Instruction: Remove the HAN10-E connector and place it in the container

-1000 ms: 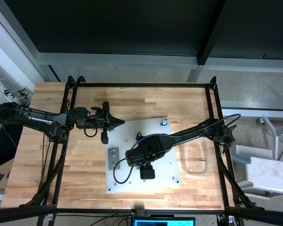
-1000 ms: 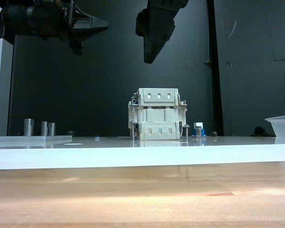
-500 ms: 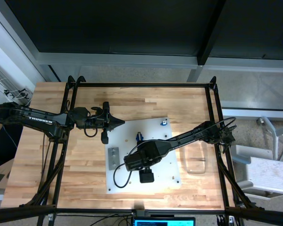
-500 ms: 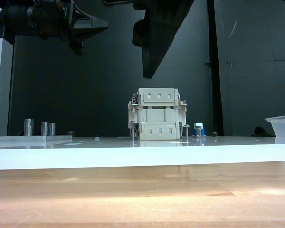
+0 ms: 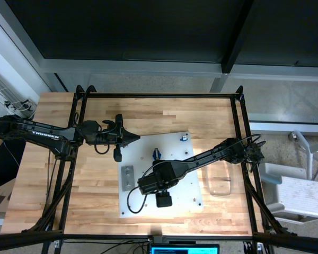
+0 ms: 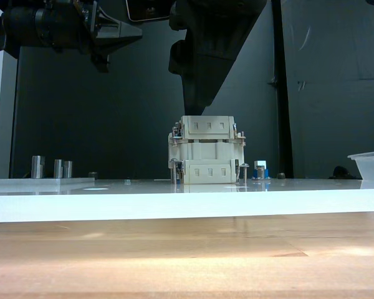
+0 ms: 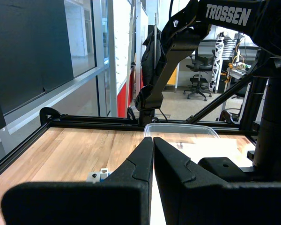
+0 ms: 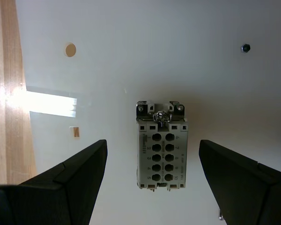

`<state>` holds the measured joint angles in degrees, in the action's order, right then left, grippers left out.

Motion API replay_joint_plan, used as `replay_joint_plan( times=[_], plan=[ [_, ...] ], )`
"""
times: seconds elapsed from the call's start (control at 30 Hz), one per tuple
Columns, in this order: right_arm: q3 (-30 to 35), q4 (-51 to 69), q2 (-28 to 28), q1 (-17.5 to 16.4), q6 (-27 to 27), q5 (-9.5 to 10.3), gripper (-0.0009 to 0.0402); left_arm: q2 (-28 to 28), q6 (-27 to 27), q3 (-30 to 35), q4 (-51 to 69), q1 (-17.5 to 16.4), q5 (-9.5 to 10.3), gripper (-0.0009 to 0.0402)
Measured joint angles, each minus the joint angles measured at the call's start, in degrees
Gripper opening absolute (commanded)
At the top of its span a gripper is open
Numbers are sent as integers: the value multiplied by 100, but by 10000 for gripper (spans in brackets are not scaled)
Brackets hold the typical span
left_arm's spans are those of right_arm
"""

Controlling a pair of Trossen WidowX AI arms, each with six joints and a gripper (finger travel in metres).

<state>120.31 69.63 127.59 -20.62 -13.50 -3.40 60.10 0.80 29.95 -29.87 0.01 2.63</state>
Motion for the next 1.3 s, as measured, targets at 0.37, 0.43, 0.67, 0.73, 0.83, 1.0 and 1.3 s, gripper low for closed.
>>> replay_joint_plan(
  times=[0.37,0.43,0.67,0.73,0.83,1.0,1.3],
  plan=[
    [-229,-138,83,0,52,0,275,-2,0,-2,-4,0,2,0],
    [-280,-153,92,0,52,0,274,-2,0,-2,7,0,2,0],
    [-361,-238,92,2,52,0,248,0,2,0,2,0,0,0],
    [-363,-245,92,2,52,0,232,0,2,0,0,0,2,0],
    [-363,-256,92,4,52,0,202,0,2,0,2,0,0,0],
    [-363,-251,90,11,52,-4,142,0,0,-2,2,0,0,0],
    [-361,-269,83,24,90,197,51,0,2,-2,2,0,0,0]
  ],
)
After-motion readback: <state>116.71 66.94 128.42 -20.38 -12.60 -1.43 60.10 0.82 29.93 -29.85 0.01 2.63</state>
